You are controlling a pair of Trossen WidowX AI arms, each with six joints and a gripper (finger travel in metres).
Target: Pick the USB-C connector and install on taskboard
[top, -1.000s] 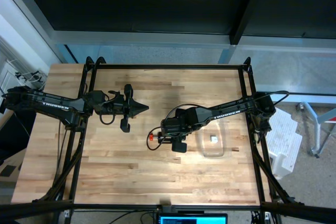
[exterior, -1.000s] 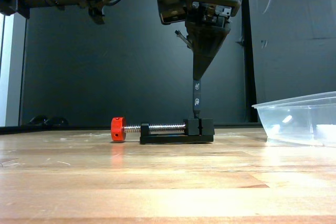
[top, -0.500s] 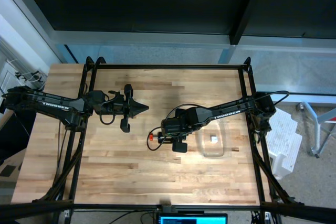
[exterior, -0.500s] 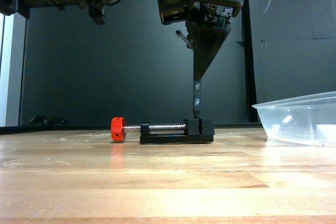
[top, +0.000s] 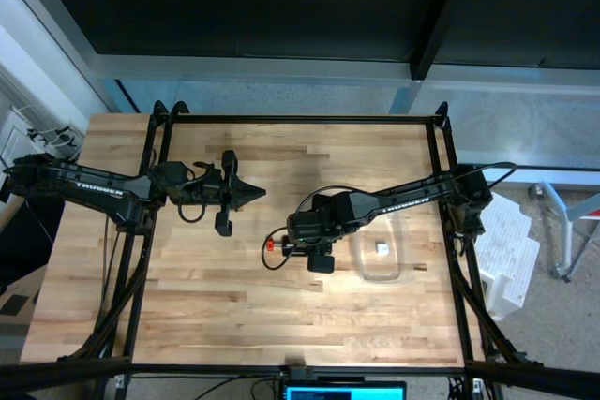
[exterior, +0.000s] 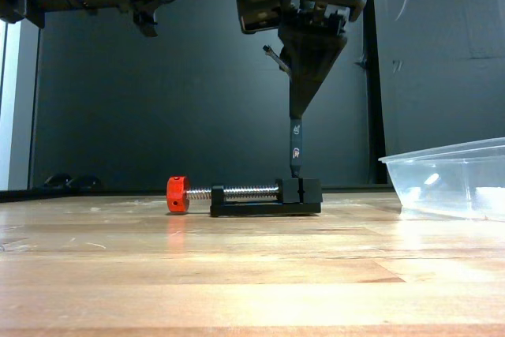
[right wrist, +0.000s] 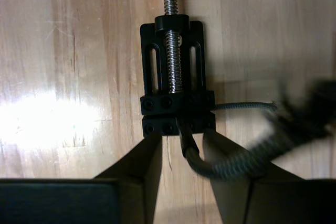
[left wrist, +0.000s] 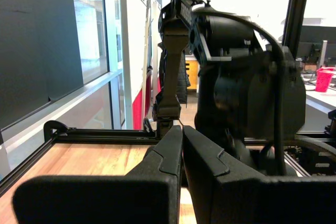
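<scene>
Low view: right pincer (exterior: 295, 170) hangs straight down, tips just above the jaw end of the taskboard (exterior: 264, 199), opposite its red knob (exterior: 177, 194). The clear tray (exterior: 446, 179) sits to the taskboard's right on the table (exterior: 237, 274).

High view: the USB-C connector (top: 382, 248) lies in that tray, well apart from the taskboard, so we read the pick as not yet done. Left pincer (top: 255, 194) hovers beyond the knob end.

Left wrist view: left pincer pressed together, holding nothing.

Right wrist view: right pincer's fingers (right wrist: 137, 169) are spread and empty, straddling a dark cable end (right wrist: 188, 150) at the taskboard's jaw.

Risk (our guess): rising from here could snag that cable and drag the taskboard. The tiny connector could also skid against the tray wall under a sloppy pinch.
</scene>
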